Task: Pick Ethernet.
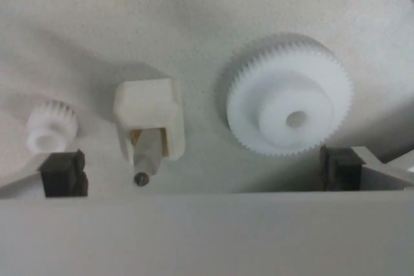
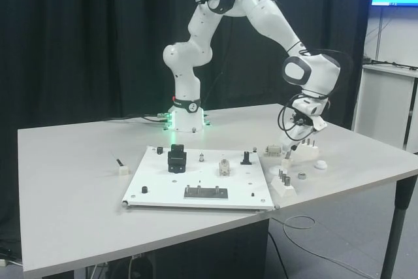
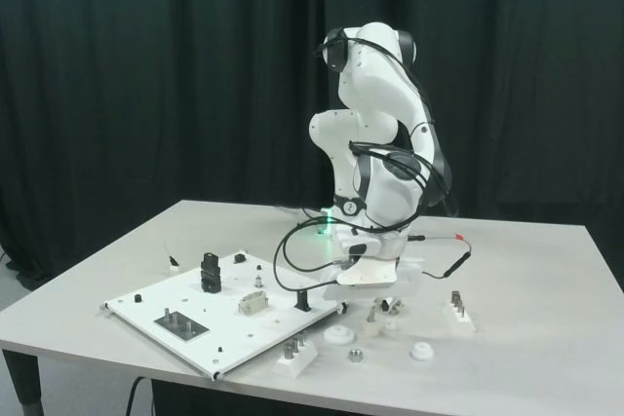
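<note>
claw point(image 1: 194, 172) wide open, holding nothing, w/ Ethernet plug point(image 1: 149, 125) between fingertips, big gear point(image 1: 290, 97) beside

Bolted at the base, rising to a high elbow, then bending down toward the table. Gripper point(image 1: 200, 172) low, pointing downward, fingers point(image 1: 63, 174) spread wide apart.

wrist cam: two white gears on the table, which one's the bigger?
The large gear, beside the gripper's finger. It is much wider, with many fine teeth; the small gear sits beyond the Ethernet plug.
</note>
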Robot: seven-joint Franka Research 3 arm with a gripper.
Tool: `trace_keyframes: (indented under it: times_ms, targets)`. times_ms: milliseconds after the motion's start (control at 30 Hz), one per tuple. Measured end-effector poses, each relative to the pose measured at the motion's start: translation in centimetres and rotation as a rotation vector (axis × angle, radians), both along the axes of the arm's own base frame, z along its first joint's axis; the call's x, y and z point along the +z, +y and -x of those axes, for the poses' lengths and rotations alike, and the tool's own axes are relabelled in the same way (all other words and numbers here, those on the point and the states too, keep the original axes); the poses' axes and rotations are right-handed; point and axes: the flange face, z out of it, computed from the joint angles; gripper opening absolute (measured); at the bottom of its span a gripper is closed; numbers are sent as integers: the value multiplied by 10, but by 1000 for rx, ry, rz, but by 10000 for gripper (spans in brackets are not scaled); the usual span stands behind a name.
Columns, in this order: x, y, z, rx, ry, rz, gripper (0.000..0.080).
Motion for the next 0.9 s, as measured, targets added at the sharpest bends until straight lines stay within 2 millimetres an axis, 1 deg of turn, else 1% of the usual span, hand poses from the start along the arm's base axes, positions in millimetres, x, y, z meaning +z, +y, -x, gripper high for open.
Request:
trace_keyframes:
  times_ms: [900]
  targets:
    - [-10,1,0,20,4,-5,800]
